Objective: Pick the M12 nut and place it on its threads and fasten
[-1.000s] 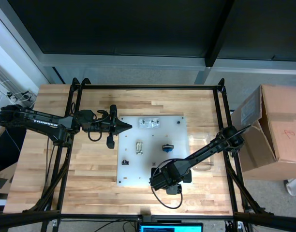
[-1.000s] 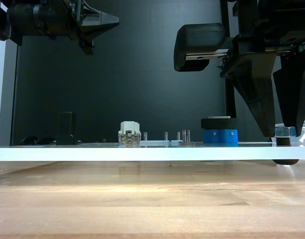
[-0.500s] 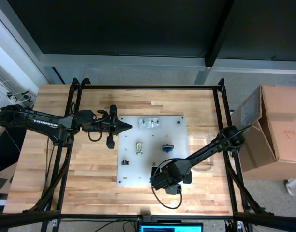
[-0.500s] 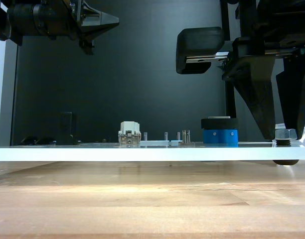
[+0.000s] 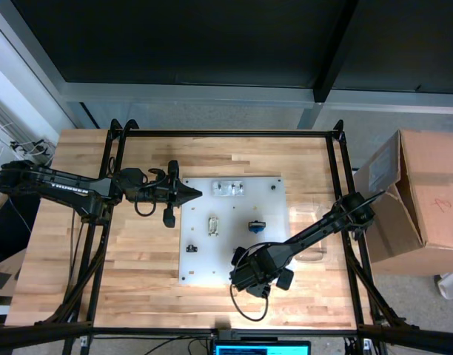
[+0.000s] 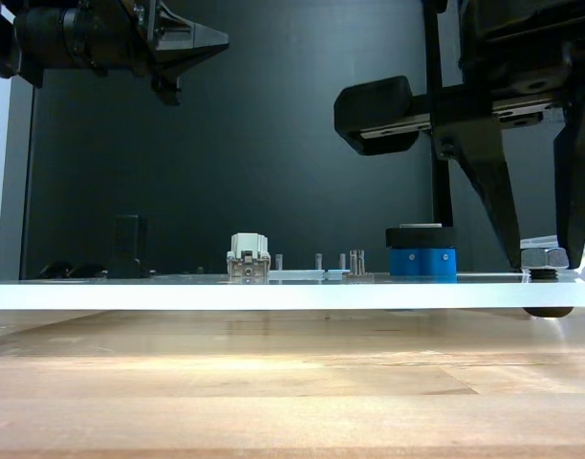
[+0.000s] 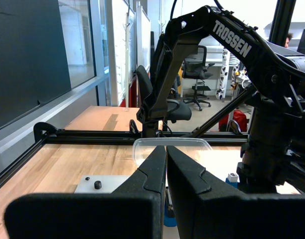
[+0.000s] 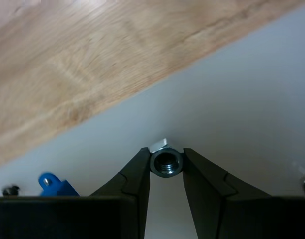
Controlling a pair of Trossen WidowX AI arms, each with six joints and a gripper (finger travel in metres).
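Note:
The silver nut (image 8: 166,163) sits on top of the black ribbed stud (image 6: 544,275) at the near right edge of the white board (image 5: 234,222), with ribs still showing below it. My right gripper (image 6: 544,262) points straight down over the stud and is shut on the nut, one finger touching each side. From above, the right gripper (image 5: 249,275) hides nut and stud. My left gripper (image 5: 195,194) hangs high over the board's far left edge, fingers shut together with nothing between them; its tip (image 6: 221,40) points right.
A blue and black part (image 6: 422,258) and a white connector (image 6: 249,258) stand mid-board. The clear tray (image 5: 311,233) lies right of the board, and a cardboard box (image 5: 419,200) stands beyond the table's right edge. Black frame rails border the table.
My right gripper has turned about its own axis while staying over the stud with the nut in it; the nut looks slightly lower. The left arm has not moved.

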